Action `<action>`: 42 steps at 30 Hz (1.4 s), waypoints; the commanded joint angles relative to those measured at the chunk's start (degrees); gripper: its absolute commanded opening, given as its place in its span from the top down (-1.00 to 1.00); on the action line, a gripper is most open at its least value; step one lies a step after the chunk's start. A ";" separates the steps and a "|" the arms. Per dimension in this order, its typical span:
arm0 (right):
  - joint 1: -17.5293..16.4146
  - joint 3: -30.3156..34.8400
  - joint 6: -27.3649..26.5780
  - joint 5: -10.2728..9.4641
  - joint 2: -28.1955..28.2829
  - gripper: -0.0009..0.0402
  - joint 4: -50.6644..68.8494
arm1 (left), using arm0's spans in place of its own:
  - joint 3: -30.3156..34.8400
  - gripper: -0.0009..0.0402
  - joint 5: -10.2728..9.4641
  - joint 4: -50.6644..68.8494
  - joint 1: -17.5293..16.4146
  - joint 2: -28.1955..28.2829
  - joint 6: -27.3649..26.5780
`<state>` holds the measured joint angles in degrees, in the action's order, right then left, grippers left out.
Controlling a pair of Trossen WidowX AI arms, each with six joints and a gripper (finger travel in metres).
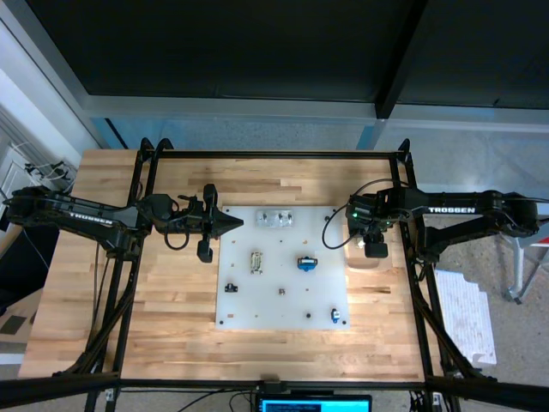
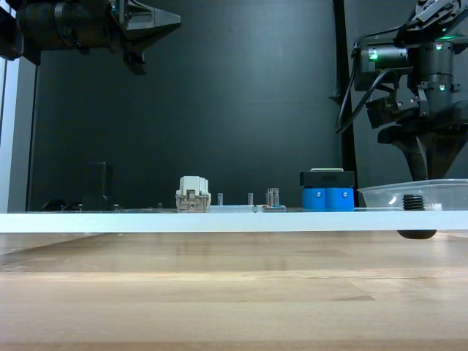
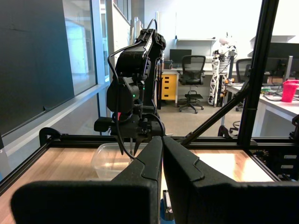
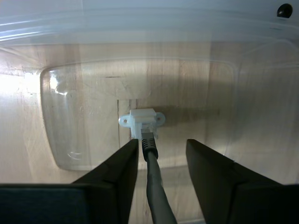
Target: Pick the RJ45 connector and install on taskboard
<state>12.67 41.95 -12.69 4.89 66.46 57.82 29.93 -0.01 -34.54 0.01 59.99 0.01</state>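
RJ45 connector in clear tray, straight below parted right hand, long axis in line. Closed left hand raised at taskboard's left edge.

Place: robotics lab in an open office | Signs: office chair, monitor, desk, yellow drawer cabinet | Rig: black frame around wooden counter

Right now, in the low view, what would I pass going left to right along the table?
On the taskboard: beige connector → small silver fitting → blue sockets; then the clear tray, with the right tool open over it. The left tool hangs shut, high at the left.
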 commanded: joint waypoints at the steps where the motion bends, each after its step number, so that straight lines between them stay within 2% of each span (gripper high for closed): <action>1: 0.00 0.20 0.20 -0.13 -0.20 0.48 0.15 | 0.02 0.96 0.00 -0.02 0.00 0.00 0.00; 13: 0.00 0.20 0.13 -0.44 -0.24 0.97 0.24 | 0.02 0.96 0.00 -0.02 0.00 0.00 0.00; 26: 0.00 1.31 -0.02 -0.74 -2.12 0.96 1.86 | 0.02 0.96 0.00 -0.02 0.00 0.02 0.00; 30: 0.00 1.70 0.28 -5.16 -2.38 0.96 2.78 | 0.02 0.96 0.00 -0.02 0.00 0.00 0.00; 32: 0.00 1.68 0.26 -5.92 -2.38 0.96 3.06 | 0.02 0.96 0.00 -0.02 0.00 0.02 0.00; 35: 0.00 1.68 0.26 -5.73 -2.40 0.96 3.04 | 0.02 0.96 0.00 -0.02 0.00 0.02 0.00; 38: -0.02 1.68 0.13 -4.33 -2.40 0.96 3.34 | 0.02 0.96 0.00 -0.02 0.00 0.02 0.00; 42: -0.07 1.68 -0.90 -4.44 -2.38 0.96 4.28 | 0.02 0.96 0.00 -0.02 0.00 0.02 0.00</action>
<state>12.67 43.64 -13.34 0.43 64.05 62.15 29.95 -0.03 -34.54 0.01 59.99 0.01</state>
